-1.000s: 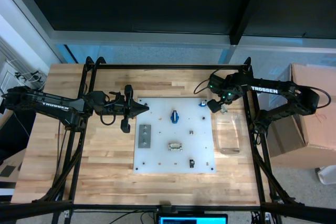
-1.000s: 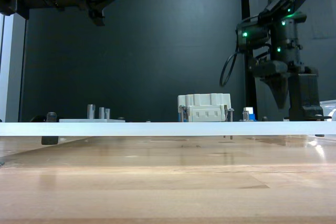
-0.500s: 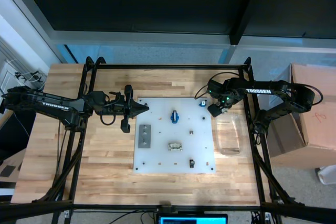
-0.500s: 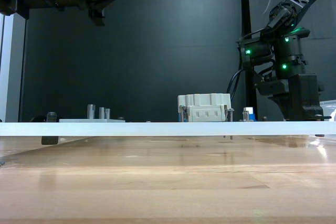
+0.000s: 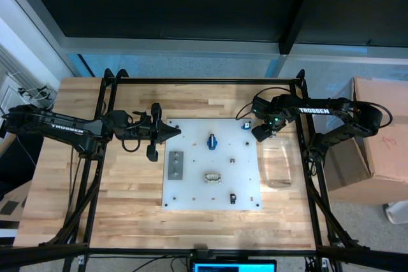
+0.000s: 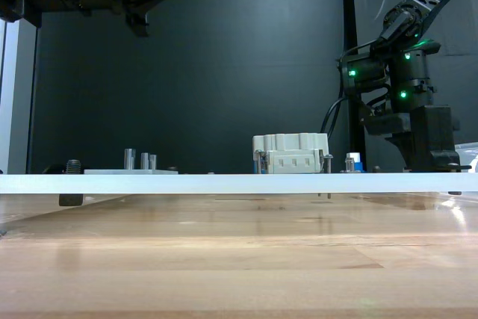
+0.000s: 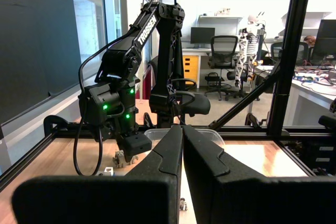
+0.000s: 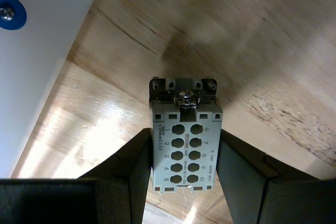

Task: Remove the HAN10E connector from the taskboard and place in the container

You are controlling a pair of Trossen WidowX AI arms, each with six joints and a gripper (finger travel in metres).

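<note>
The right pincer (image 5: 262,133) is closed on the HAN10E connector (image 8: 185,148). Its two fingers (image 8: 128,174) press the connector's long sides. The connector is out of the white board (image 5: 191,189). It hangs over the bare wood of the bench (image 5: 115,208), just beside the board's right edge and near the far end of the clear container (image 5: 278,164). I cannot tell if it touches the wood.

The connector's face has ten round holes in two rows. One row is marked 1 to 5 and the other 6 to 10. The tiny print between the rows is too small to read. A screw sits at its top end.

The left pincer (image 5: 172,130) is shut with nothing in it, and its tips touch. It is high up over the board's left edge.

Both the right arm (image 5: 317,111) and the left arm (image 5: 60,127) say TROSSEN in white letters.

A pale grey block (image 6: 291,153) stands on the board, and a blue part (image 5: 211,141) sits farther back.
</note>
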